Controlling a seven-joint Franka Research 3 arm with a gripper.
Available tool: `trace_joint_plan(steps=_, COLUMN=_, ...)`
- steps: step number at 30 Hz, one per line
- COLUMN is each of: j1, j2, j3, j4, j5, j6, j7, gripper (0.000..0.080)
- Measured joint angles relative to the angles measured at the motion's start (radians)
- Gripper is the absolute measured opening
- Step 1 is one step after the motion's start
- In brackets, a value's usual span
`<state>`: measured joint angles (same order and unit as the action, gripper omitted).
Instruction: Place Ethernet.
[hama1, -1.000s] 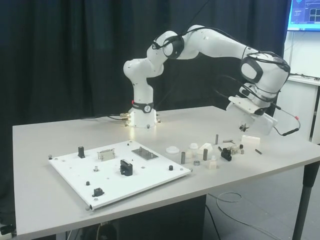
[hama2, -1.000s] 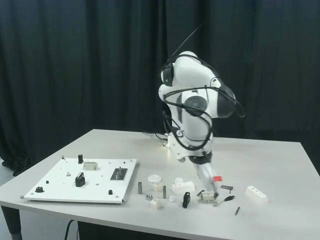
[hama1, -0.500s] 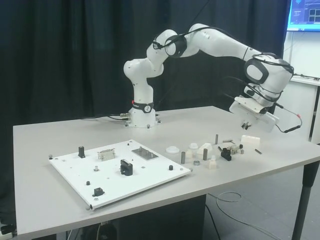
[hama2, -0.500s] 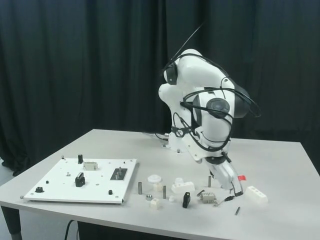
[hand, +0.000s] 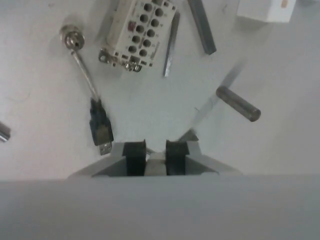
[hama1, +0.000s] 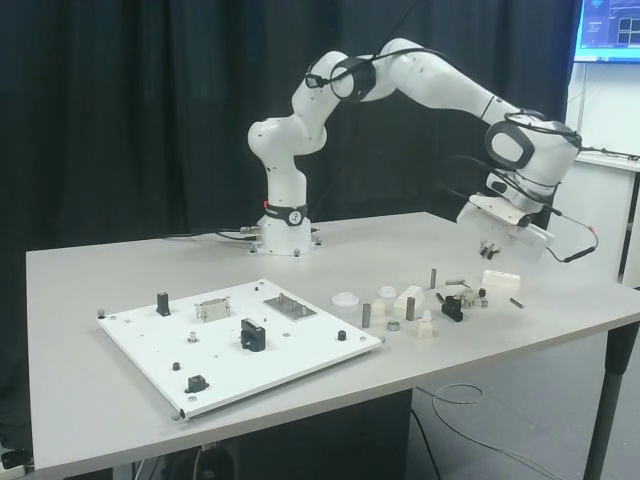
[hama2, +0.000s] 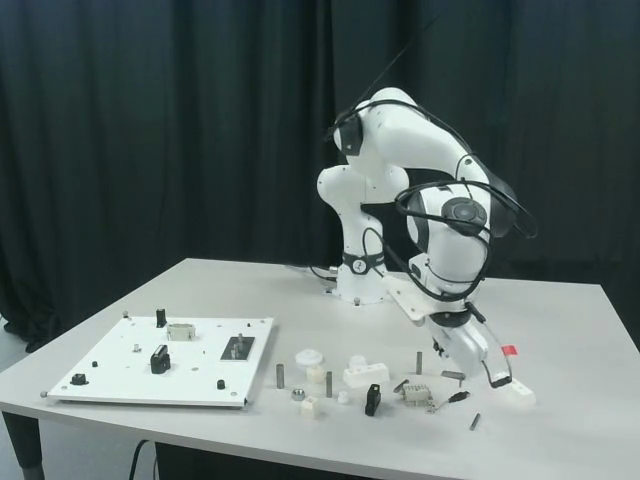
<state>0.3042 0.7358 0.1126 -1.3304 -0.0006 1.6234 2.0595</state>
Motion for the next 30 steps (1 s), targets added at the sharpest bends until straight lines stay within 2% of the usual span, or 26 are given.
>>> trace_joint_plan(steps=13, j1=0.018, j2=-0.091, j3=-0.005, j4=-0.184, j5=-0.007, j6=0.181, j7=0.0, gripper=0.0078)
trace_joint_plan(steps=21, j1=0.03, j2=-0.126, j3=-0.005, j4=-0.268, j5=-0.007, j6=0.275, j7=-0.002, gripper=0.0078)
trace_joint_plan(steps=30, j1=0.051, j2=-0.155, j3=-0.007, j4=-0.345, j5=-0.006, j6=0.352, j7=-0.007, gripper=0.0078)
